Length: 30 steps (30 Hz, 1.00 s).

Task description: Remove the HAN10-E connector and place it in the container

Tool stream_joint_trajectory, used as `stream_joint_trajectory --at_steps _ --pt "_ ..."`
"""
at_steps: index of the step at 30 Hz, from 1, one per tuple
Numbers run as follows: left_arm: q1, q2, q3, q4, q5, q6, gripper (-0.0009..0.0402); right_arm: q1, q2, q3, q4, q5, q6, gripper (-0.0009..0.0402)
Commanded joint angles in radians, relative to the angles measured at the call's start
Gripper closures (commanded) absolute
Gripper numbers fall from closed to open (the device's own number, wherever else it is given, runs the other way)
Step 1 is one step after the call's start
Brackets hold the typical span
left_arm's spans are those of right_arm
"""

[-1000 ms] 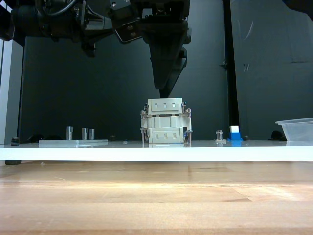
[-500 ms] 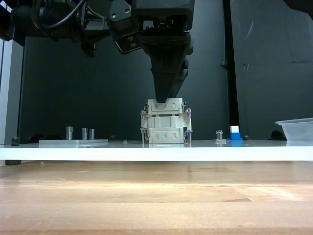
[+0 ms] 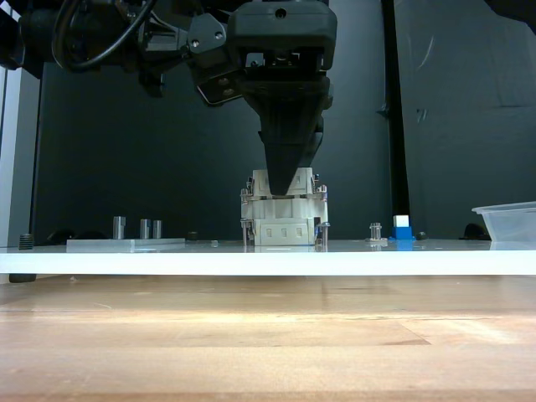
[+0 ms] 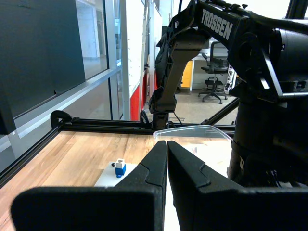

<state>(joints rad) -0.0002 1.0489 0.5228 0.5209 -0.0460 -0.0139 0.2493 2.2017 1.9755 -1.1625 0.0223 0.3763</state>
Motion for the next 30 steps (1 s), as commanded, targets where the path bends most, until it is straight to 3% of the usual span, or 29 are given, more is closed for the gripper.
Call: stream_joint_trajectory --at_steps 1,13,30 --pt "0.0 0.0 0.0 0.0 0.0 0.0 0.0393 0.0 0.0 -0.004 0.005 0.002 -0.005 0.0107" --pt "0.0 0.0 0.0 0.0 0.0 0.0 0.0393 0.0 0.0 -0.008 0.006 0.002 -0.026 0.017" --pt "0.0 0.0 0.0 0.0 0.0 0.0 0.0393 0.0 -0.001 -0.008 0.008 0.0 -0.026 0.0337"
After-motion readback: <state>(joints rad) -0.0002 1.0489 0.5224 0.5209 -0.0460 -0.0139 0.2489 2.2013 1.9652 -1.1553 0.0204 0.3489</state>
